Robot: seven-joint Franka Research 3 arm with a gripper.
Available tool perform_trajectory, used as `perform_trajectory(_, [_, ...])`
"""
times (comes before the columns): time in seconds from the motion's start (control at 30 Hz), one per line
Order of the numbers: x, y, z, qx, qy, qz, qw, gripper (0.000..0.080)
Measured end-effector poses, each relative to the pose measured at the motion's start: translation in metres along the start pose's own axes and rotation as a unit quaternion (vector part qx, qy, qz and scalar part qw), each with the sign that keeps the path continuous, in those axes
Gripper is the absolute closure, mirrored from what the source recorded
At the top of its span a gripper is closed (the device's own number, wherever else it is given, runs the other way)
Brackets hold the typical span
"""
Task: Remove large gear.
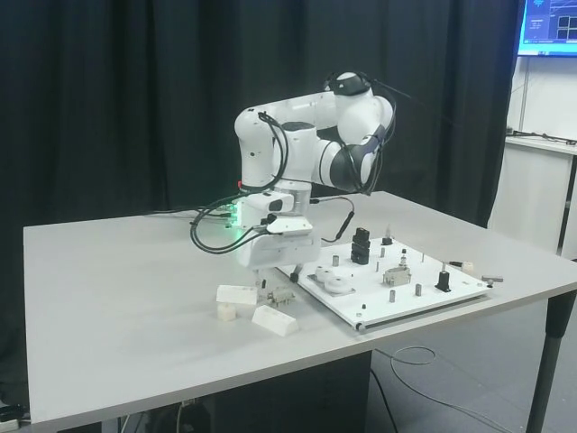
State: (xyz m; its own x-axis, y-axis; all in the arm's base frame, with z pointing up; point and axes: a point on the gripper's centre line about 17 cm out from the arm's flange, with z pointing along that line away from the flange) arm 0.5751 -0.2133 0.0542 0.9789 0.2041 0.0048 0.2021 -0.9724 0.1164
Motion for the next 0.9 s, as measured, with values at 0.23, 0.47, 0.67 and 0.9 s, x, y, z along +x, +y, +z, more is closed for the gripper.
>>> perform_trajectory(0.23, [0.01, -0.013, -0.011, 0.017, 0.004, 0.013, 0.9998, 0.0003])
perform_trajectory(0.47, [0.02, -0.037, -0.021, 0.04, 0.002, 0.026, 0.9989, 0.0003])
perform_trajectory(0.67, [0.027, -0.064, -0.024, 0.054, -0.003, 0.031, 0.9981, 0.0003])
perform_trajectory(0.9, [0.034, -0.094, -0.026, 0.06, -0.01, 0.037, 0.9975, 0.0003])
